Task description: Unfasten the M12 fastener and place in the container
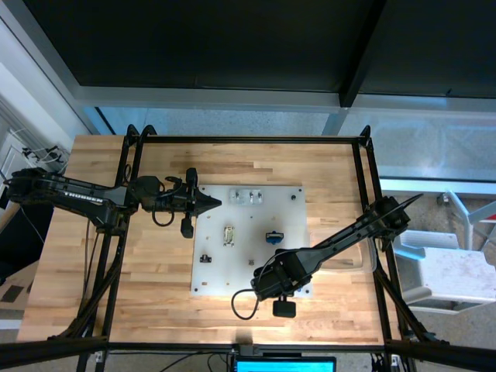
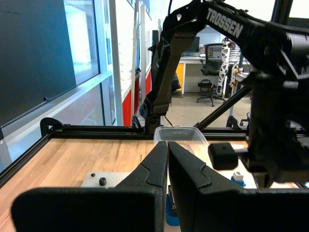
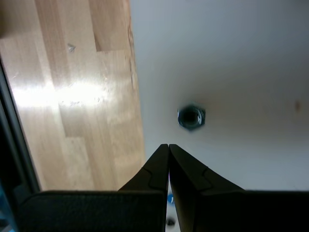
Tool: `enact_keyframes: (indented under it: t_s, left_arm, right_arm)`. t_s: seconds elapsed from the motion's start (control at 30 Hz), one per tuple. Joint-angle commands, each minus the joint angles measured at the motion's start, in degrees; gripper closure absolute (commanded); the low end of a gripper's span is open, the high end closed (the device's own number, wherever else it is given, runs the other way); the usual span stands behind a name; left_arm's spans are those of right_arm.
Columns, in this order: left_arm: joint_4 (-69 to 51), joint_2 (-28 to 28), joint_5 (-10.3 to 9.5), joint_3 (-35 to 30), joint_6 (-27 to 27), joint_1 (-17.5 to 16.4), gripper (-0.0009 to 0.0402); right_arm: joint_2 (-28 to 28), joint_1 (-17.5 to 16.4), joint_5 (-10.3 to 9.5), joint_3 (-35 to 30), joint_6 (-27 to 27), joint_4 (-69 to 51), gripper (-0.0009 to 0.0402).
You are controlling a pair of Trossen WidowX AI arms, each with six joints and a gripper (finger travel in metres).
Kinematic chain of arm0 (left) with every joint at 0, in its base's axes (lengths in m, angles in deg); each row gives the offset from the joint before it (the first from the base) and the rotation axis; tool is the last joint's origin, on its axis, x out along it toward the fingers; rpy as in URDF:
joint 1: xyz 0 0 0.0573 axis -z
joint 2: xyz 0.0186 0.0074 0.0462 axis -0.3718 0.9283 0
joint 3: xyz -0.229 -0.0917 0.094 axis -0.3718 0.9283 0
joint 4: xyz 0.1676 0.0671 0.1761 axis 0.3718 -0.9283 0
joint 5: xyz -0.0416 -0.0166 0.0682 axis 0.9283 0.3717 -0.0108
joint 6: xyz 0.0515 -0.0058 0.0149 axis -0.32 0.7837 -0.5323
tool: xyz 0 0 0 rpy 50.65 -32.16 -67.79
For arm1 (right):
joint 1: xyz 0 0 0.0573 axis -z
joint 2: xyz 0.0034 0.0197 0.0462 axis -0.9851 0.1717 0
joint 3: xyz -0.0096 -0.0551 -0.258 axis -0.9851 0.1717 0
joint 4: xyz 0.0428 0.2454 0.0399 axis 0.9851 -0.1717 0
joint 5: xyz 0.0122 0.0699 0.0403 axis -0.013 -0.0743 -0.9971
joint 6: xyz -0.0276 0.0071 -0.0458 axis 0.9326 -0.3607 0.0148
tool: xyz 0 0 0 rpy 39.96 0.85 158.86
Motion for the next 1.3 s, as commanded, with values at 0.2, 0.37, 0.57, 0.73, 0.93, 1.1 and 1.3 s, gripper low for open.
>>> enact_keyframes:
  t_s: [0.2, 0.37, 0.57, 0.73, 0.93, 1.1, 1.3]
  left_arm:
    - [0.02, 0.0, 0.02, 0.0, -0.02, -0.02, 0.0393]
    - [0.04, 0.0, 0.02, 0.0, -0.02, -0.02, 0.0393]
    - [0.04, 0.0, 0.02, 0.0, -0.02, 0.0, 0.0393]
    - [0.04, 0.0, 0.02, 0.0, -0.02, 0.0, 0.0393]
    - [0.04, 0.0, 0.02, 0.0, -0.02, -0.02, 0.0393]
    - [0.04, 0.0, 0.02, 0.0, -0.02, 0.0, 0.0393]
    - [0.04, 0.0, 0.02, 0.0, -0.02, -0.02, 0.0393]
  right_arm:
    - [0.07, -0.07, -0.24, 4.83, 1.27, 5.2, 0.0393]
    - [0.04, -0.02, 0.0, 5.64, 1.27, 6.56, 0.0393]
    - [0.0, -0.02, 11.1, 5.33, -2.4, 3.26, 0.0393]
    - [-0.02, -0.02, 15.19, 4.02, -3.78, -1.53, 0.0393]
    - [-0.33, -0.02, 14.71, 4.02, -6.95, -1.44, 0.0393]
    - [-0.46, 0.0, 11.61, 2.21, -15.39, -2.78, 0.0389]
    - [-0.22, 0.0, 10.8, -1.95, -20.63, -7.15, 0.0313]
